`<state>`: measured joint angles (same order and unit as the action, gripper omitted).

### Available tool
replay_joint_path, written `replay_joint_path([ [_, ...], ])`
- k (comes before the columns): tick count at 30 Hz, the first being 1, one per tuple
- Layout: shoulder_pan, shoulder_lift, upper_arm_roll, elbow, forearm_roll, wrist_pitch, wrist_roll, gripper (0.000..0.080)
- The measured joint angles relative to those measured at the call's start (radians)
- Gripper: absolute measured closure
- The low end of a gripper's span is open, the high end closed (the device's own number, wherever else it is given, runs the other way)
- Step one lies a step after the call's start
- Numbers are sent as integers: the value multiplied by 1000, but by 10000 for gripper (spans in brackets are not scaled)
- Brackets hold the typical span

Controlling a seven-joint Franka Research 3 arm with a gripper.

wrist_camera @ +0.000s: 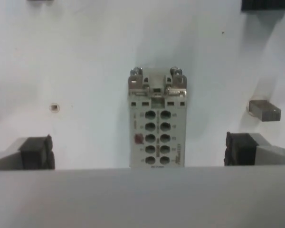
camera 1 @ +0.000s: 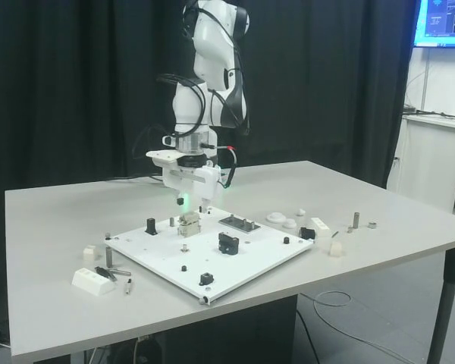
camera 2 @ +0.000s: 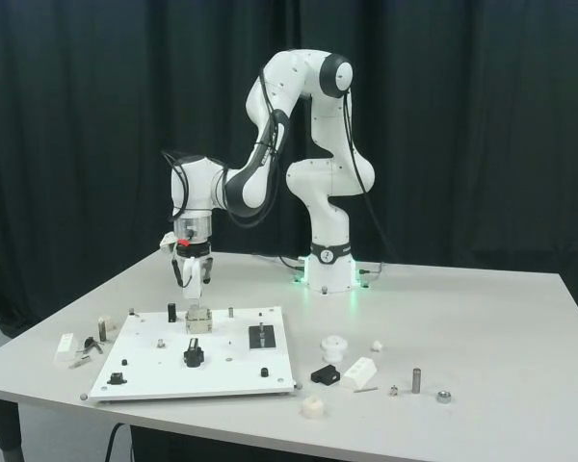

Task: Remove waterproof.

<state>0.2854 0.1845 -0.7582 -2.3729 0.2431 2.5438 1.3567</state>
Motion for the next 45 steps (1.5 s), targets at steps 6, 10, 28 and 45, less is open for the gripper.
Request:
replay_joint_path([
  [6, 0, 0, 2, -22, 13, 29, 0, 3],
  [10, 0, 0, 2, -39, 19, 48, 0, 3],
  [28, 0, 0, 4, -75, 44, 103, -11, 3],
  [45, -2, 39, 7, -68, 65, 127, -11, 3],
])
